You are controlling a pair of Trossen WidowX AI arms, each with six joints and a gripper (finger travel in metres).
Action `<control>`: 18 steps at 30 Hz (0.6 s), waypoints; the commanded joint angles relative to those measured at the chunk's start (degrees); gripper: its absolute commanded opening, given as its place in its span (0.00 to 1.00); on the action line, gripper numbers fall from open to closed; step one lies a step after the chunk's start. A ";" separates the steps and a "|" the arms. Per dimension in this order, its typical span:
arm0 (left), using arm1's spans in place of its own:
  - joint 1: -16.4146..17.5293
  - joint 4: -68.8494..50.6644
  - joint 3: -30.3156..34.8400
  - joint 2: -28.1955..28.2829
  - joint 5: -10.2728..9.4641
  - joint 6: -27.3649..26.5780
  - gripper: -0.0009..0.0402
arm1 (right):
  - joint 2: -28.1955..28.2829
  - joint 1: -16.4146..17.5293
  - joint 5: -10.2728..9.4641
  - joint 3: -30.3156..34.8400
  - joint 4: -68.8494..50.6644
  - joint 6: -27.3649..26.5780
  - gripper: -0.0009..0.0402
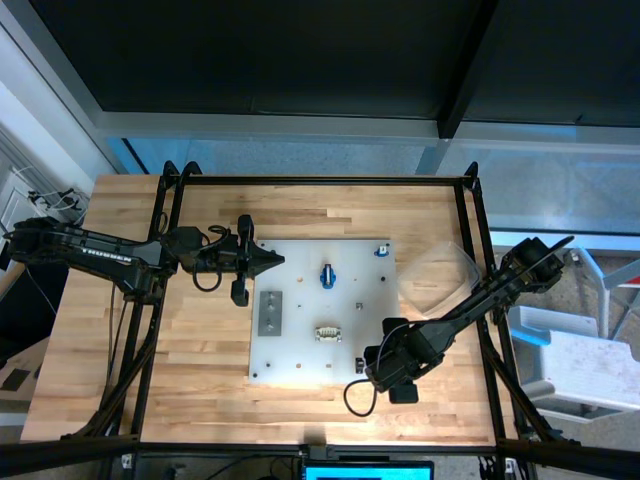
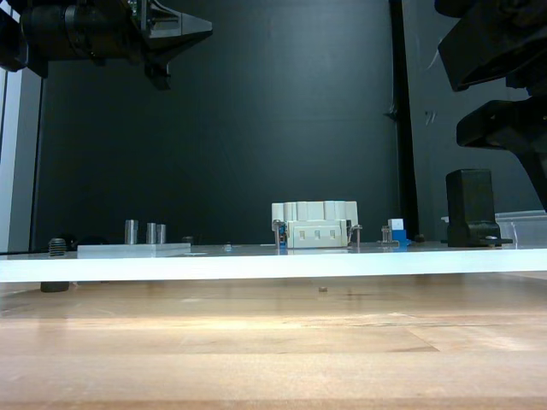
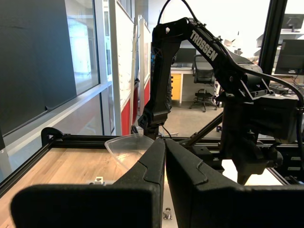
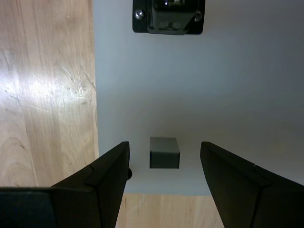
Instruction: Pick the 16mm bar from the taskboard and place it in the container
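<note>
- I had the right gripper [image 4: 164,144] pointing down over the near right corner of the flat white square taskboard [image 1: 300,350], with its fingers spread wide.
- The tiny dark grey metal 16mm bar [image 4: 164,153] stood on the white plate between the two fingers. It was close to the plate's edge and touched neither finger, as far as I could see.
- I judged this to be the approach before the pinch, since nothing was held yet.
- To do it well, I meant to keep the bar centred in the gap and come down square until the tips bracketed its sides. I could not tell how high the tips were, so I wanted to stop short of scraping the plate.
- A slow squeeze seemed wise. So small and smooth a peg would likely tip or squirt out if one finger met it first.
- A straight lift before any sideways travel would keep it clear of the black screwed-down fitting [image 4: 168,16] farther in.
- The small clear plastic container [image 1: 437,278] sat on the wooden counter [image 1: 200,400] just beside the plate's far right edge, so the carry looked short.
- The left gripper [image 3: 165,142] hung over the plate's far left side with its fingers pressed together, out of the way.
</note>
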 commanded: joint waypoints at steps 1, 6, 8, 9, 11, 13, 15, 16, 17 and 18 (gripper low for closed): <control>0.02 0.00 0.00 0.02 0.00 0.00 0.02 | 0.50 0.00 -0.02 0.00 0.37 0.04 0.53; 0.02 0.00 0.00 0.00 0.00 0.00 0.02 | 0.59 -0.02 -0.02 0.00 0.35 0.04 0.53; 0.00 0.00 0.00 0.02 0.00 0.00 0.02 | 0.59 -0.02 -0.02 0.00 0.33 0.09 0.53; 0.02 0.00 0.00 0.02 0.00 0.00 0.02 | 0.59 0.00 -0.02 0.00 0.33 0.09 0.52; 0.00 0.00 0.00 0.02 0.00 0.00 0.02 | 0.59 -0.02 -0.02 0.00 0.26 0.09 0.49; 0.02 0.00 0.00 0.02 0.00 0.00 0.02 | 0.59 0.00 -0.04 0.00 0.26 0.09 0.45; 0.02 0.00 0.00 0.00 0.00 0.00 0.02 | 0.59 0.00 -0.04 0.00 0.26 0.09 0.40; 0.00 0.00 0.00 0.02 0.00 0.00 0.02 | 0.59 -0.02 -0.04 0.00 0.26 0.09 0.38; 0.02 0.00 0.00 0.02 0.00 0.00 0.02 | 0.59 0.00 -0.04 0.00 0.26 0.09 0.35; 0.02 0.00 0.00 0.02 0.00 0.00 0.02 | 0.59 0.00 -0.07 0.00 0.26 0.09 0.33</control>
